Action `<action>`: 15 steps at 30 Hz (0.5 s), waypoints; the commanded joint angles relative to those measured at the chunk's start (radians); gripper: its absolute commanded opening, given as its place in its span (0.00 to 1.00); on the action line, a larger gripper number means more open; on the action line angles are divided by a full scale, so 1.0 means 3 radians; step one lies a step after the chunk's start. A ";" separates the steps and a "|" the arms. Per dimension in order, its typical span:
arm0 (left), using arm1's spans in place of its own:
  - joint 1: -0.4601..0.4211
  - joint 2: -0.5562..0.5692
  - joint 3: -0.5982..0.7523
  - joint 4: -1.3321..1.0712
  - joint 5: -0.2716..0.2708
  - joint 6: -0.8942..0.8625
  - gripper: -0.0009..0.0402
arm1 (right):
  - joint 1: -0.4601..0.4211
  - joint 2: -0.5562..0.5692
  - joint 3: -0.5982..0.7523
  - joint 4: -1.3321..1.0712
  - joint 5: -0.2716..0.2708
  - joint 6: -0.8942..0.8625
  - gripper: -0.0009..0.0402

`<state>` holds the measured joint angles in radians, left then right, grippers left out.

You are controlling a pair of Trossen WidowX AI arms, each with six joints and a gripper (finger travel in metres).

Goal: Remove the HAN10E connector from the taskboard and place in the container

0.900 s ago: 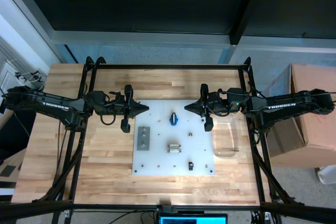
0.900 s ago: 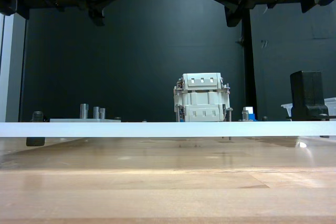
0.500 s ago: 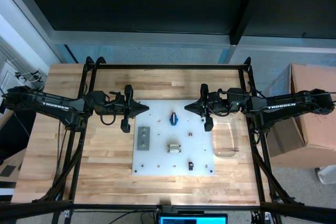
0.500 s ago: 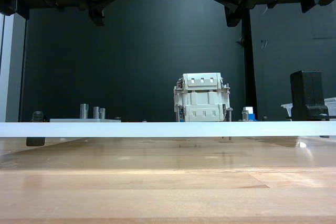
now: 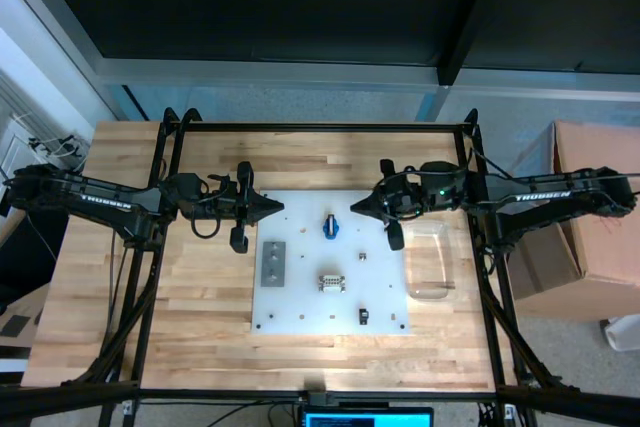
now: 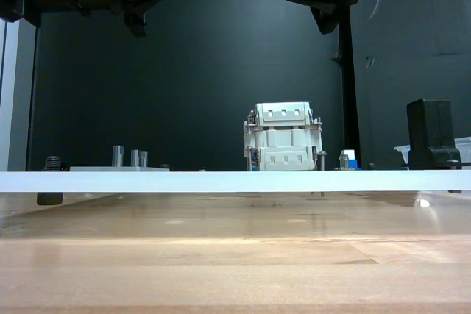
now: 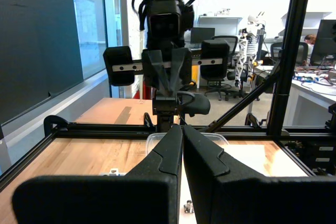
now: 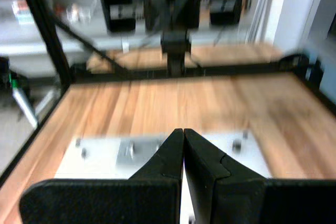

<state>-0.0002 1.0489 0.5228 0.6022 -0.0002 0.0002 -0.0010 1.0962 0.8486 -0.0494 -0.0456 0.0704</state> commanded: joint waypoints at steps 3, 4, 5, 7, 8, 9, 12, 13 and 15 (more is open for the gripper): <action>0.0000 0.0001 0.0000 0.0001 0.0000 0.0000 0.02 | 0.0131 0.0281 0.0724 -0.1279 0.0006 0.0046 0.02; 0.0000 0.0001 0.0000 0.0001 0.0000 0.0000 0.02 | 0.0151 0.0359 0.0857 -0.1479 0.0005 0.0070 0.02; 0.0001 0.0001 0.0000 0.0001 0.0000 0.0000 0.02 | 0.0173 0.0443 0.0996 -0.1668 0.0004 0.0088 0.02; 0.0000 0.0000 0.0000 0.0001 0.0000 0.0000 0.02 | 0.0216 0.0598 0.1263 -0.2040 0.0004 0.0088 0.02; 0.0001 0.0000 0.0000 0.0001 0.0000 0.0000 0.02 | 0.0242 0.0692 0.1392 -0.2197 0.0005 0.0088 0.02; 0.0000 0.0001 0.0000 0.0001 0.0000 0.0000 0.02 | 0.0262 0.0773 0.1530 -0.2360 0.0005 0.0088 0.02; 0.0000 0.0001 0.0000 0.0001 0.0000 0.0000 0.02 | 0.0324 0.1026 0.1909 -0.2749 0.0008 0.0088 0.02; 0.0001 0.0001 0.0000 0.0001 0.0000 0.0000 0.02 | 0.0340 0.1104 0.2028 -0.2867 0.0008 0.0089 0.02; 0.0000 0.0000 0.0000 0.0001 0.0000 0.0000 0.02 | 0.0365 0.1263 0.2255 -0.3075 0.0006 0.0088 0.02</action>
<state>-0.0002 1.0489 0.5224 0.6025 -0.0006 0.0002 0.1043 1.4471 1.4849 -0.9321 -0.0448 0.0975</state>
